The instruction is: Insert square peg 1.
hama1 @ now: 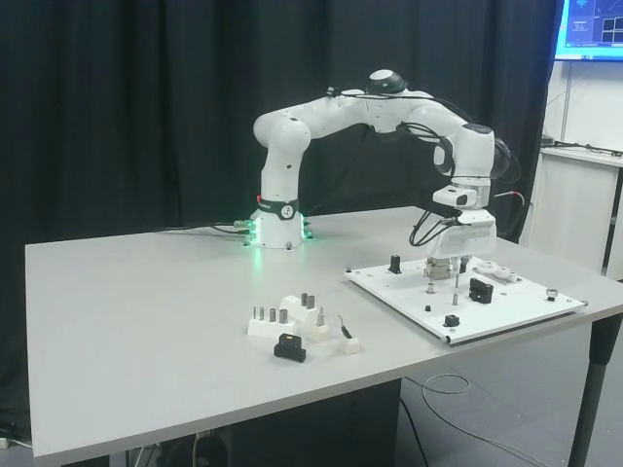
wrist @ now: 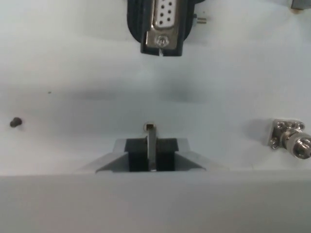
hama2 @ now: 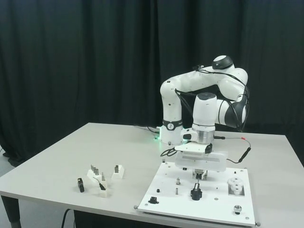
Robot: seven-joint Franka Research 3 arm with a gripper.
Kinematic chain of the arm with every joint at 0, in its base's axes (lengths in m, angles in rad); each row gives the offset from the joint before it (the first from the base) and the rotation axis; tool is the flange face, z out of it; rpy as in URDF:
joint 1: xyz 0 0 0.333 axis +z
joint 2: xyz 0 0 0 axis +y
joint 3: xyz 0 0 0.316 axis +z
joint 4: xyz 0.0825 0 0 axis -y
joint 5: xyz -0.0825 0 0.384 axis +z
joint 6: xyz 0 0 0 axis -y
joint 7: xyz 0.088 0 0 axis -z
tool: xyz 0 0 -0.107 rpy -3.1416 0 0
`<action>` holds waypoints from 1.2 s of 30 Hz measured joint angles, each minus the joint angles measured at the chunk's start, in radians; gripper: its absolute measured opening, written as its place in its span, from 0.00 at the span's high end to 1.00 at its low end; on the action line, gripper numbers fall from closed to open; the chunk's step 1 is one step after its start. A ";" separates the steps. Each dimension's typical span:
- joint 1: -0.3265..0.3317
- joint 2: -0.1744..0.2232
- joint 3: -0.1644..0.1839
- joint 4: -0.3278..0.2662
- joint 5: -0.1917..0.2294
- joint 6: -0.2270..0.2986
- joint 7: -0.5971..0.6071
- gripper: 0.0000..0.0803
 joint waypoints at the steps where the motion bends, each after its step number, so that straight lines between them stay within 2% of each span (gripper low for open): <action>1: 0.000 0.000 0.000 0.000 0.000 0.000 0.000 0.96; 20: 0.001 0.000 0.005 -0.010 0.001 0.035 0.000 0.96; 36: 0.003 -0.004 0.006 -0.011 0.005 0.031 0.000 0.96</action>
